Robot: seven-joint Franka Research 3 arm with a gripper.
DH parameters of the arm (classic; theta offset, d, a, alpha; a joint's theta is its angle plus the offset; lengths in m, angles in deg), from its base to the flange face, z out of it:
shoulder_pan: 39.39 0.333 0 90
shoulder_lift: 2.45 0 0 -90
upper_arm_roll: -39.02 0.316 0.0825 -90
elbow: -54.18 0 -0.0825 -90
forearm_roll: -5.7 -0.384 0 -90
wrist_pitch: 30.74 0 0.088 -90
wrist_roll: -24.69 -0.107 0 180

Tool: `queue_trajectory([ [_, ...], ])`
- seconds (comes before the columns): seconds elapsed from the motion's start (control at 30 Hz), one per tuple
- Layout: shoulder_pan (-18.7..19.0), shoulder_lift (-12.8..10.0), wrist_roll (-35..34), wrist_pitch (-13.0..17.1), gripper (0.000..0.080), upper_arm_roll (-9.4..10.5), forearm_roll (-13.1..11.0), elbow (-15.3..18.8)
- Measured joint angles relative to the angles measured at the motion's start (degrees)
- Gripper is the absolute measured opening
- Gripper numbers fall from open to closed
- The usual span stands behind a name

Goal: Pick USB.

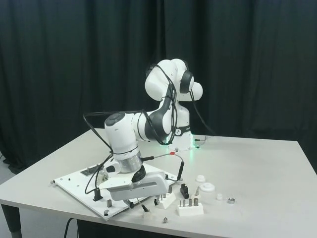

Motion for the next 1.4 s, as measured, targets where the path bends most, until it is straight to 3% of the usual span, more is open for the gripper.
queue_trajectory([
  [0.17,0.0,0.0,0.0,0.0,0.0800,0.00,0.0,0.0],
  [0.2,0.0,0.0,0.0,0.0,0.0674,0.00,0.0,0.0],
  [0.37,0.0,0.0,0.0,0.0,0.0674,0.00,0.0,0.0],
  [0.4,0.0,0.0,0.0,0.0,0.0474,0.00,0.0,0.0],
  [0.57,0.0,-0.1,0.0,0.1,0.0474,0.00,0.0,0.0],
  [0.6,0.0,-0.1,0.0,0.1,0.0294,0.00,0.0,0.0],
  [0.93,0.0,-0.5,0.0,0.2,0.0294,0.00,0.0,-0.5],
  [0.97,0.0,-0.5,0.0,0.2,0.0057,0.00,0.0,-0.5],
  [1.2,0.0,-0.5,0.0,-0.4,0.0057,-0.17,0.0,-0.9],
  [1.4,0.0,-0.4,-0.2,-3.9,0.0057,-0.84,0.0,-2.8],
])
